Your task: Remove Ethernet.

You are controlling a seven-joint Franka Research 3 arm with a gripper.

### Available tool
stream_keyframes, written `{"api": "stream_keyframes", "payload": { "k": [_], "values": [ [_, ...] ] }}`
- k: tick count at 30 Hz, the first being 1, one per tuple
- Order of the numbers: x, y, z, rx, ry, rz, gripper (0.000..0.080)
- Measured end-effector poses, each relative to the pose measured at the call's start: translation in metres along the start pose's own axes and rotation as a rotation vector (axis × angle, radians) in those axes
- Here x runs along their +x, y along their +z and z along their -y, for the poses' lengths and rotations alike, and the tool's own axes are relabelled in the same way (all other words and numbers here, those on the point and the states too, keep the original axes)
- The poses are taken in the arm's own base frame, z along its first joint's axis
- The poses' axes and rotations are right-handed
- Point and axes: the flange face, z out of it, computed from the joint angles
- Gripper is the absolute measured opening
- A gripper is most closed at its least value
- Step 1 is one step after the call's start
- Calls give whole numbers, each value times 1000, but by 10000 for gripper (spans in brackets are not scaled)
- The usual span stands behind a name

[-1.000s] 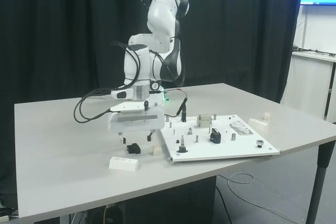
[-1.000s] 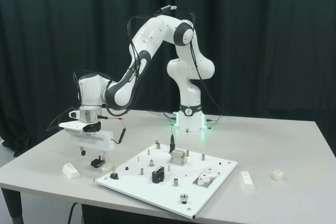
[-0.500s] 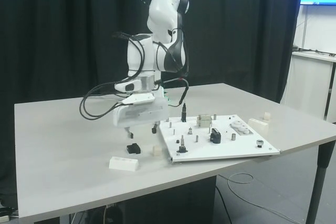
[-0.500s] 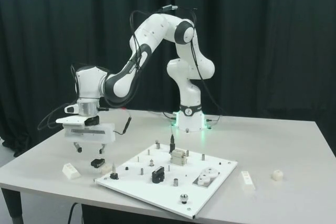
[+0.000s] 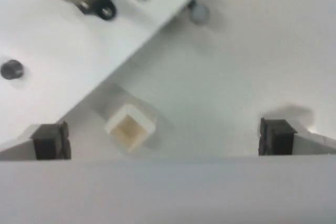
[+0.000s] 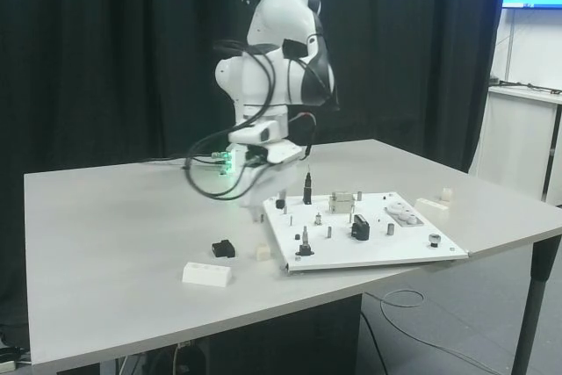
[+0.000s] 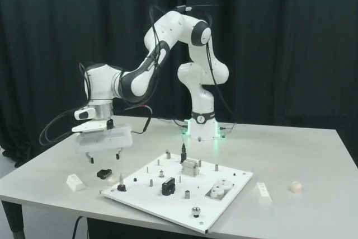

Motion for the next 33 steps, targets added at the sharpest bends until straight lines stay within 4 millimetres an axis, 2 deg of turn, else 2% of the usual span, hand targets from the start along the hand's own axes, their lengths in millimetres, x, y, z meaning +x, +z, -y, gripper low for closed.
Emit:
{"api": "stream_keyframes", "payload": {
  "k": [15, 23, 33],
  "values": [
    [17, -4, 56, -93, -353, -12, 800],
    [17, 11, 75, -117, -513, -2, 800],
    [9, 34, 90, -108, -637, 17, 800]
  ]
}}
